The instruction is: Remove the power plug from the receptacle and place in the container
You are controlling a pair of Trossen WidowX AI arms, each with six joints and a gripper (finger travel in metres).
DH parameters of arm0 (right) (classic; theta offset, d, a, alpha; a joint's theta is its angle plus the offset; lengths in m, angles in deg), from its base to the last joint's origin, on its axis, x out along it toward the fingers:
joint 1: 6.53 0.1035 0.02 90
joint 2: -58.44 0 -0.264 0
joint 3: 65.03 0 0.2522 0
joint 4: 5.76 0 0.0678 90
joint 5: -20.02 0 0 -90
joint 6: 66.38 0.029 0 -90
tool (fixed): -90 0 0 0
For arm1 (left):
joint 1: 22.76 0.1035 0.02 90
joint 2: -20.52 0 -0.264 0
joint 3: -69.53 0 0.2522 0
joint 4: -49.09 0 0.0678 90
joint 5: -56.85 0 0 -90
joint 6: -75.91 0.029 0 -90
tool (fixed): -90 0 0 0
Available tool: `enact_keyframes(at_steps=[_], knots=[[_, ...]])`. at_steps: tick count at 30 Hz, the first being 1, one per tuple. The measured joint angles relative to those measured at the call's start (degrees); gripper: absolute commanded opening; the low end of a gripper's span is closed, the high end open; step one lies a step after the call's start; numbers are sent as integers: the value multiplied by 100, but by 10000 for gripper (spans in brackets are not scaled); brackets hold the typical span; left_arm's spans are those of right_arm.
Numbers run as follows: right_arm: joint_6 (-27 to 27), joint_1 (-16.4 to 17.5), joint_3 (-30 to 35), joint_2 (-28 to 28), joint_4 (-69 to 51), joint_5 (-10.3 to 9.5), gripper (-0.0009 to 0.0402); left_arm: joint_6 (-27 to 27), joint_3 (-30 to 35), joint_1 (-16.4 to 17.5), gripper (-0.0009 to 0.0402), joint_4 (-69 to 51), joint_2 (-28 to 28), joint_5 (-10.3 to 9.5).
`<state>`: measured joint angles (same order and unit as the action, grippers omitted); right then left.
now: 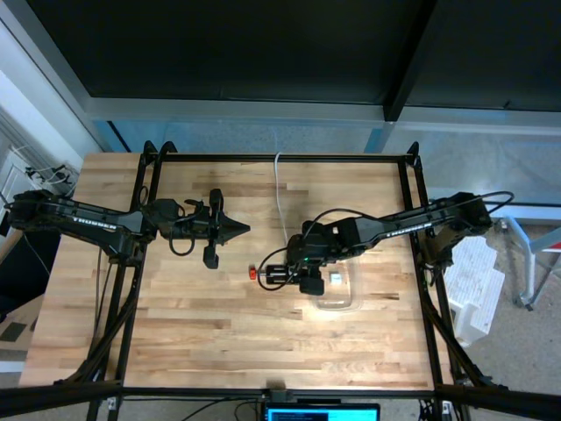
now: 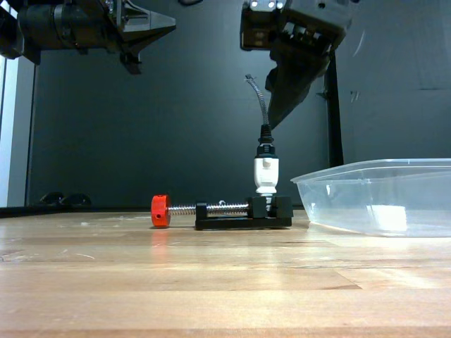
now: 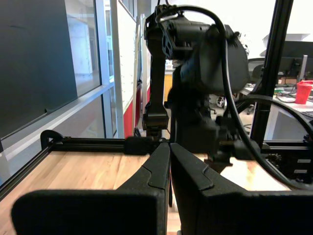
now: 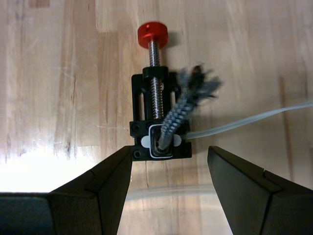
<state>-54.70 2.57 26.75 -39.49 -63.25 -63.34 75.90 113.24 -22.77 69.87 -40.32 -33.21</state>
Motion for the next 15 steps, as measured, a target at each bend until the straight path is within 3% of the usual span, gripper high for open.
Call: enact_keyframes(at_steps=[3, 15], knots=[[0, 17, 22, -114, 22, 125, 215, 0, 0, 0, 0, -4, -2, 0], [-2, 59, 22, -321, 153, 199, 215, 0, 0, 0, 0, -2, 0, 2]])
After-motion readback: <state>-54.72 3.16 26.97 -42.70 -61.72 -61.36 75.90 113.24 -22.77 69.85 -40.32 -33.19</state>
